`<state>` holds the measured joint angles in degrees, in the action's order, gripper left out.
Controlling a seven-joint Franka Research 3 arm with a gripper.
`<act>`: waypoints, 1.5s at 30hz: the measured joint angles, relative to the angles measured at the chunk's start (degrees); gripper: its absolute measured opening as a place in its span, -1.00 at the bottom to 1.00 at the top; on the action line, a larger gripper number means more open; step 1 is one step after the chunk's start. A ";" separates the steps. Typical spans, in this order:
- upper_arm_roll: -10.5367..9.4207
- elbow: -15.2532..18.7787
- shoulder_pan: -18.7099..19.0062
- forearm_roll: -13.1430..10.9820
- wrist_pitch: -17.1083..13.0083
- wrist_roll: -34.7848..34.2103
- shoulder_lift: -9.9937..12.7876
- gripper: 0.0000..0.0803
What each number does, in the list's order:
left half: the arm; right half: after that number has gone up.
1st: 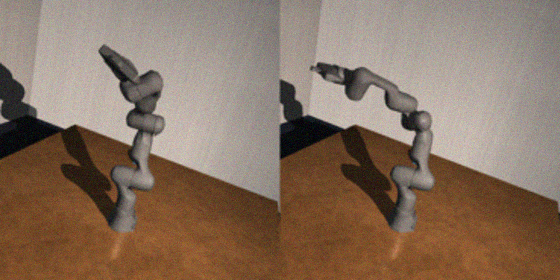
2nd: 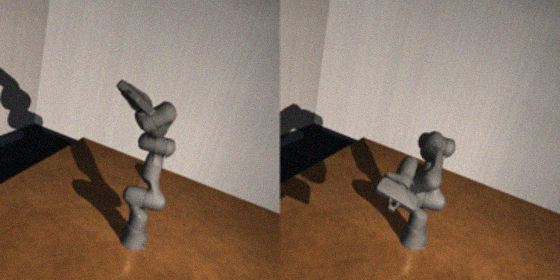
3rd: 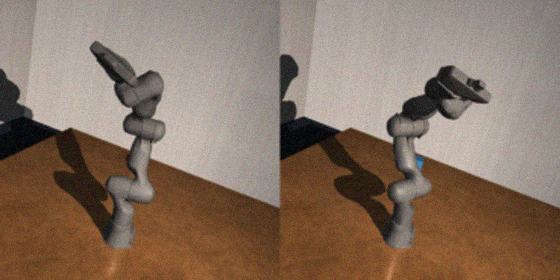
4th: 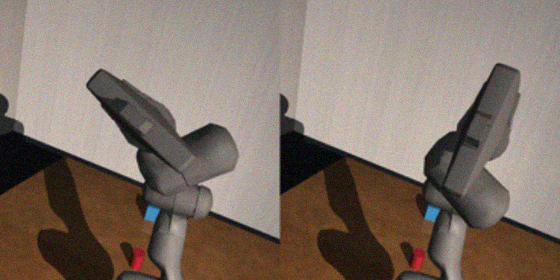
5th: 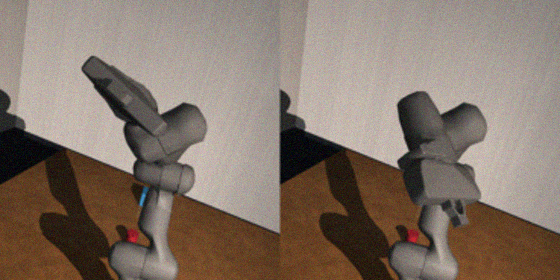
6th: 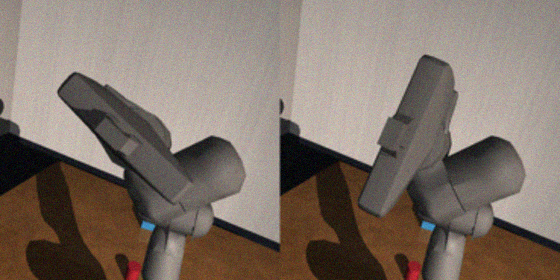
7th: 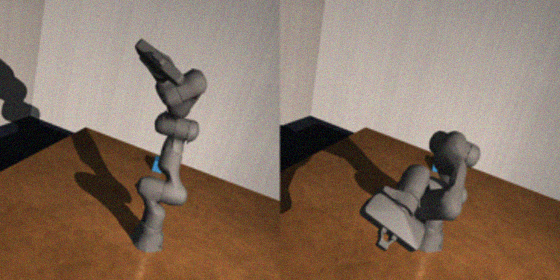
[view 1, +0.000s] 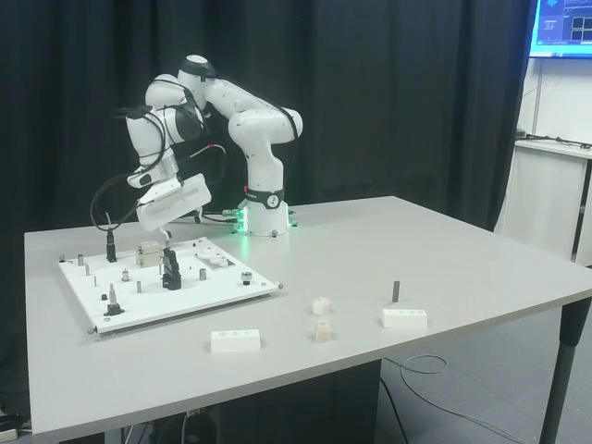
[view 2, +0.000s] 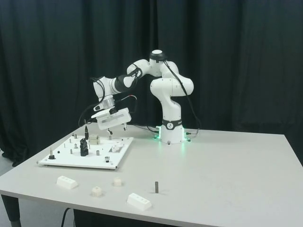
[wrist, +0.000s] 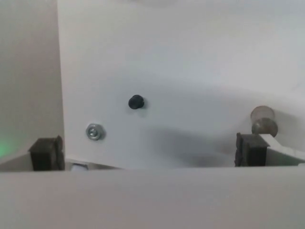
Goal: Pick square peg 3.
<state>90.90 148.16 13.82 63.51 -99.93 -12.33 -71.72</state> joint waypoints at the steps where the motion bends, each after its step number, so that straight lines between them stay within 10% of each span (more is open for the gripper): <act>1: -0.03 0.00 0.02 0.00 -0.08 0.00 0.00 0.99; 45: -14.79 -0.46 3.43 -3.89 2.70 -8.59 0.01 0.99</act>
